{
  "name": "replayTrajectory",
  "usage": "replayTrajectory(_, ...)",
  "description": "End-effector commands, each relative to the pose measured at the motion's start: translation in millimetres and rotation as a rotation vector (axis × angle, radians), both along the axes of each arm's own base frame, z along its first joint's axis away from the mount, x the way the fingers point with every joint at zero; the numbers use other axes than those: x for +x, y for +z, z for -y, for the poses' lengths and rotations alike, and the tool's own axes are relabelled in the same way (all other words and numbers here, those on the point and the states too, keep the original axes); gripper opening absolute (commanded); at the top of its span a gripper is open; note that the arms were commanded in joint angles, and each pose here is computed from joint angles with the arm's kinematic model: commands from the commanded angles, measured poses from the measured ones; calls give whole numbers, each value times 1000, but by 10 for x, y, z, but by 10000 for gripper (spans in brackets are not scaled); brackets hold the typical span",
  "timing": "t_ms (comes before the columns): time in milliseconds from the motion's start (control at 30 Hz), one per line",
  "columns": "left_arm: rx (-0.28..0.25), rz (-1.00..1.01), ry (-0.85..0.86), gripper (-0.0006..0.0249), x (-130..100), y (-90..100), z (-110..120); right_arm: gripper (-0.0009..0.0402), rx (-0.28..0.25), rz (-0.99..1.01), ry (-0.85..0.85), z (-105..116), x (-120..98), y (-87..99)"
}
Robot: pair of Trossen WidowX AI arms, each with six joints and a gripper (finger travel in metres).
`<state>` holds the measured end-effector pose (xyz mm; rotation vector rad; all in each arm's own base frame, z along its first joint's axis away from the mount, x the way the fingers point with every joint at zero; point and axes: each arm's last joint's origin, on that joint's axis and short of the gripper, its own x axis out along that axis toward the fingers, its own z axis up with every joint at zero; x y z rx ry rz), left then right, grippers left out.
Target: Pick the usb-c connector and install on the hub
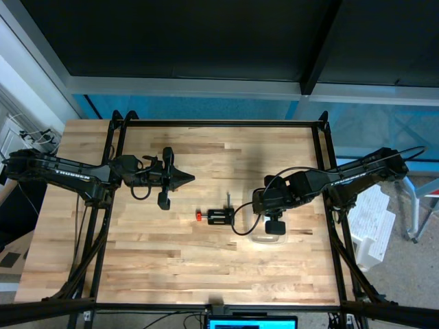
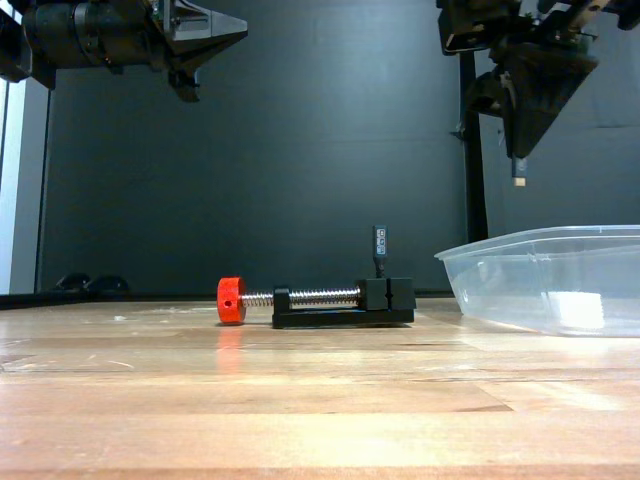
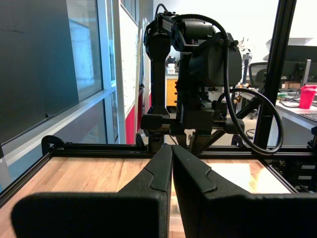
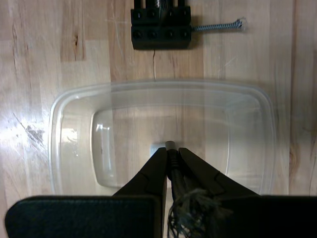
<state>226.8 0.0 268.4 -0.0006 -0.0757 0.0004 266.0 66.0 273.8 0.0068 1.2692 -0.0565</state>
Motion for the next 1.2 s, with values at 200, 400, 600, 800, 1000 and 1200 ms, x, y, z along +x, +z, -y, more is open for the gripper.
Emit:
replayTrajectory(200,0,0,0,0,0,1,0,0,-5,-2,-14,16,237,8)
replayTrajectory(400,0,0,0,0,0,1,-1,0,-7,-8,-28,24,474,-20)
replayTrajectory(600,0,0,0,0,0,1,0,0,-9,-8,-30,25,686,-46)
replayTrajectory(800,0,0,0,0,0,1,-1,0,-18,-8,-8,21,835,-79)
replayTrajectory(1000,0,0,0,0,0,1,-1,0,-14,-7,12,-8,979,-105)
replayTrajectory(1200,0,0,0,0,0,1,-1,0,-14,5,18,-17,1029,-113)
